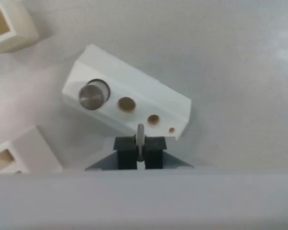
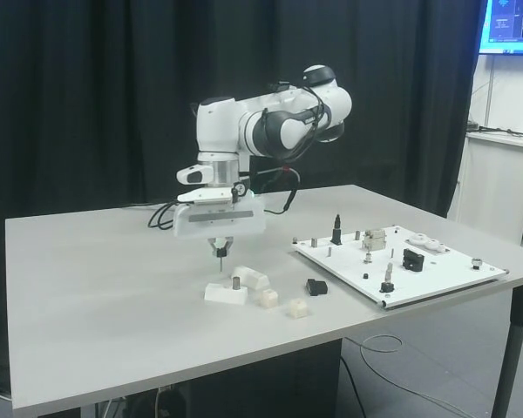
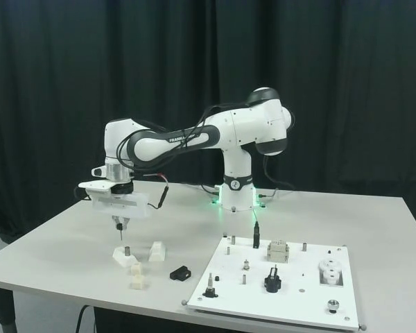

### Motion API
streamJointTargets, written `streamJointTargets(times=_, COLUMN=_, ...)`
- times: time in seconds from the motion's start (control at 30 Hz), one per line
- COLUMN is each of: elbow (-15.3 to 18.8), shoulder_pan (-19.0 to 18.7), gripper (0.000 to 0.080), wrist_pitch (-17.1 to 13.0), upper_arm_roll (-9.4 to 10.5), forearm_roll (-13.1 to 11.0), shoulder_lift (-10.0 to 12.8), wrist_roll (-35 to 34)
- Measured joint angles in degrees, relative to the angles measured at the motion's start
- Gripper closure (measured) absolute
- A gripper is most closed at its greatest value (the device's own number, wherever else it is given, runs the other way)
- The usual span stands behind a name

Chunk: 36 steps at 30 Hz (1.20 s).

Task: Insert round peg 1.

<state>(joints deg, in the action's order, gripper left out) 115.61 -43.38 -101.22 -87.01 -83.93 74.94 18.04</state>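
Black curtains hang behind the grey table (image 2: 87, 270). Leftmost of the things on it, a white rectangular block with a row of four round holes (image 1: 129, 98) lies with a thick grey metal peg (image 1: 92, 95) standing in its largest hole. Above the block hovers the white arm's gripper (image 1: 140, 143), its black fingers (image 1: 126, 152) clamped on a thin grey round peg (image 1: 140, 136), apart from the block. Near it sit small white hollow cubes (image 2: 297, 307). Farther right lies a white board carrying small fixtures (image 2: 401, 261).
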Motion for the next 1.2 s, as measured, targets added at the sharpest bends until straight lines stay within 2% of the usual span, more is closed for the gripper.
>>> streamJointTargets(times=0.57, elbow=1.04, shoulder_pan=-3.68, gripper=0.0772, wrist_pitch=4.20, upper_arm_roll=-1.43, forearm_roll=0.11, shoulder_lift=-0.07, wrist_roll=-2.98)
streamJointTargets(times=0.9, elbow=3.50, shoulder_pan=-9.13, gripper=0.0772, wrist_pitch=6.21, upper_arm_roll=-2.65, forearm_roll=0.10, shoulder_lift=-0.44, wrist_roll=-5.77)
streamJointTargets(times=1.2, elbow=6.26, shoulder_pan=-15.57, gripper=0.0772, wrist_pitch=6.12, upper_arm_roll=-3.60, forearm_roll=0.10, shoulder_lift=-0.58, wrist_roll=-9.26)
